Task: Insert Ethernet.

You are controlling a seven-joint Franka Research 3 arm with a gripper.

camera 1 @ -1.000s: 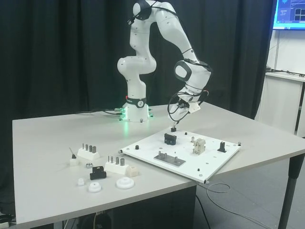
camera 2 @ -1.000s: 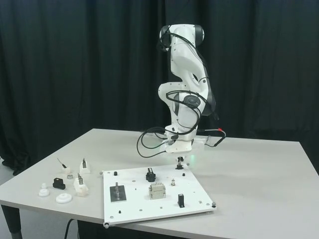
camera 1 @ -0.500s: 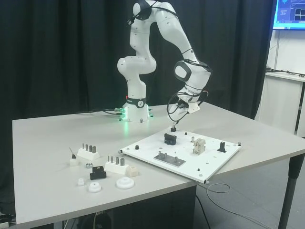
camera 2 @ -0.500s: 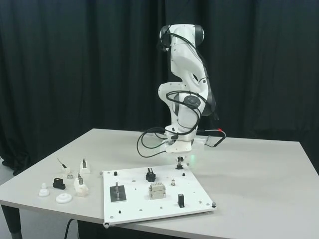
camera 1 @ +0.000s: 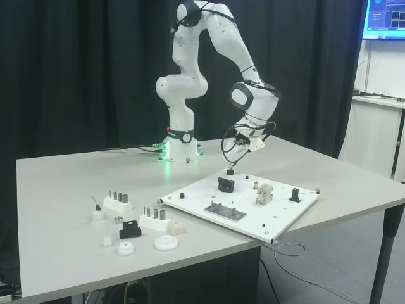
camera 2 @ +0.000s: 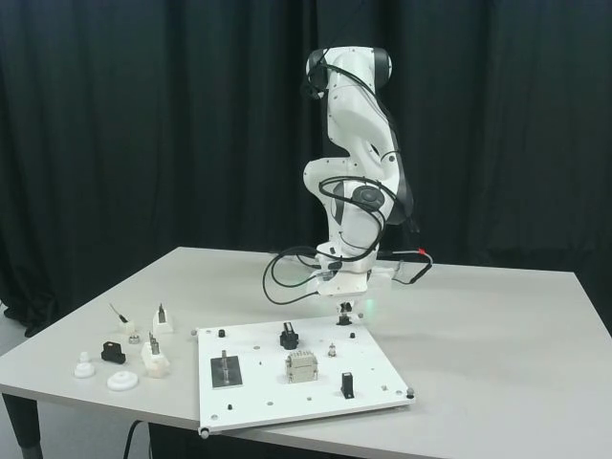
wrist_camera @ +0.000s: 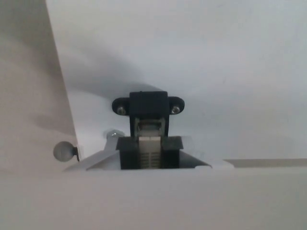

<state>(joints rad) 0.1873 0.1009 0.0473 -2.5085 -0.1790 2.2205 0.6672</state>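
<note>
Grey table (camera 1: 57, 190), white board (camera 1: 278, 218), wrist view alone shows plug (wrist_camera: 148, 149) meeting black socket (wrist_camera: 148, 106)

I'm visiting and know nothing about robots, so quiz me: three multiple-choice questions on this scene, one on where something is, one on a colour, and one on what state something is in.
1. Where does the gripper hang?
A. Over the loose parts
B. Over the white board's edge nearest the arm's base
C. Beyond the table

2. What colour is the light at the arm's base?
A. Green
B. White
C. There is no light

3. What is the gripper doing?
A. Wide open, empty
B. Lying on the table
C. Shut on a plug

Answers:
1 B: both room views show the gripper above the rear edge of the white board.
2 A: a green light glows at the arm's base.
3 C: the wrist view shows the Ethernet plug clamped between the black fingers.
</note>
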